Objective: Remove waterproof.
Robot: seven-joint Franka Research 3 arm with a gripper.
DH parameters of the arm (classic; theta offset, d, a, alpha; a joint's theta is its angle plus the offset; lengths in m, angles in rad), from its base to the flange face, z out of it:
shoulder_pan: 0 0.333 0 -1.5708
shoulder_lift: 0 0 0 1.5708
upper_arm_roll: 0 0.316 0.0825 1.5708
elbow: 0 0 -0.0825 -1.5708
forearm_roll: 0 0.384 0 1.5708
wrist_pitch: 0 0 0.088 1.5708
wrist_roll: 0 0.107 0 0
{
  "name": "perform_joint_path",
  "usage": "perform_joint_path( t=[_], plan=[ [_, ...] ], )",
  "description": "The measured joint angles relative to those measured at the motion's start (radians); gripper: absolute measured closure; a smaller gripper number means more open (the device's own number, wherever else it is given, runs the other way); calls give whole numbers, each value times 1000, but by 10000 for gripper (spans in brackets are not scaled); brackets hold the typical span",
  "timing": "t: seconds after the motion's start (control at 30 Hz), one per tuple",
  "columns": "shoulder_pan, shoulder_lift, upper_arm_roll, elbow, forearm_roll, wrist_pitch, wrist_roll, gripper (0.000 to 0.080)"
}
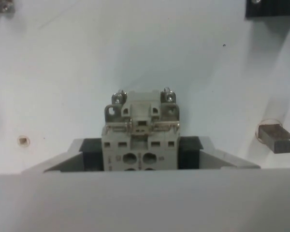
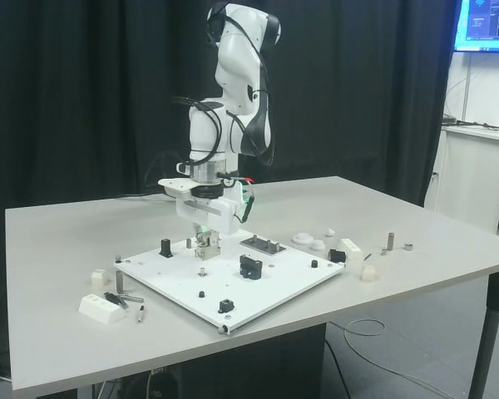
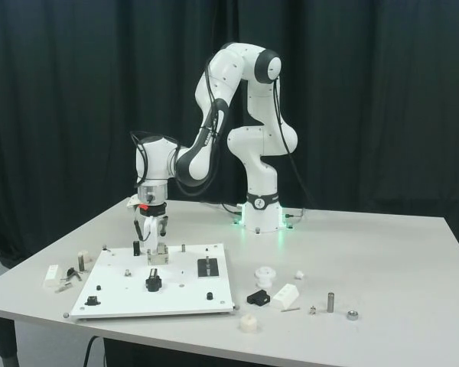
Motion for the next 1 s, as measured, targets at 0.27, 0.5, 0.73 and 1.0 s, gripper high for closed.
perform_joint_path(
  t=[0.27, 0.5, 0.73, 1.0],
  plan=[
    [1, 0, 0, -3, 0, 5, 0, 489],
    [2, -3, 0, -8, 0, 15, 0, 489],
    [3, -7, 1, -15, 0, 28, 0, 489],
    [5, -9, 1, -19, 1, 36, 0, 489]
  ],
)
